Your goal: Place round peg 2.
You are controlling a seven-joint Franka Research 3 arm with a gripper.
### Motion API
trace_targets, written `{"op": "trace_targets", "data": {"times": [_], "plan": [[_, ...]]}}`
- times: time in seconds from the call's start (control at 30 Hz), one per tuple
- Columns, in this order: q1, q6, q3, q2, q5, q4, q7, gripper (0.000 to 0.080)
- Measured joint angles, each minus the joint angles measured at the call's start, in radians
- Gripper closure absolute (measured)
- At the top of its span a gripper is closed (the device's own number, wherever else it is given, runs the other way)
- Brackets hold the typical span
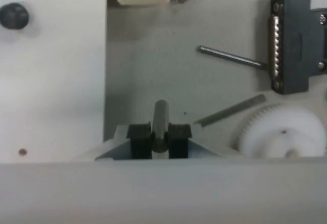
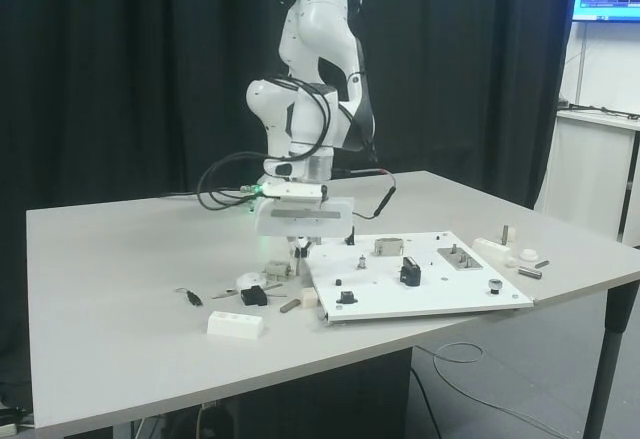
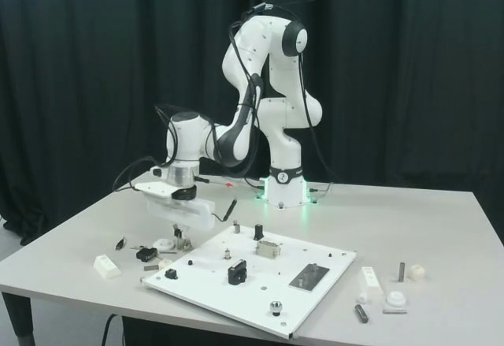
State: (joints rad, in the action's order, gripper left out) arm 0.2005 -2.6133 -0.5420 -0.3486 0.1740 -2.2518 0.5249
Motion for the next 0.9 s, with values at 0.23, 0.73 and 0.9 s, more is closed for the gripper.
{"op": "trace_targets", "data": {"times": [0.23, 0.73, 0.9], "plan": [[-0.004, 0.0, 0.001, -0.041, 0.065, 0.024, -0.053, 0.0737], [-0.03, 0.002, 0.02, -0.076, 0.1, 0.053, -0.095, 0.0576], [-0.037, 0.01, 0.025, -0.076, 0.1, 0.064, -0.101, 0.0576]]}}
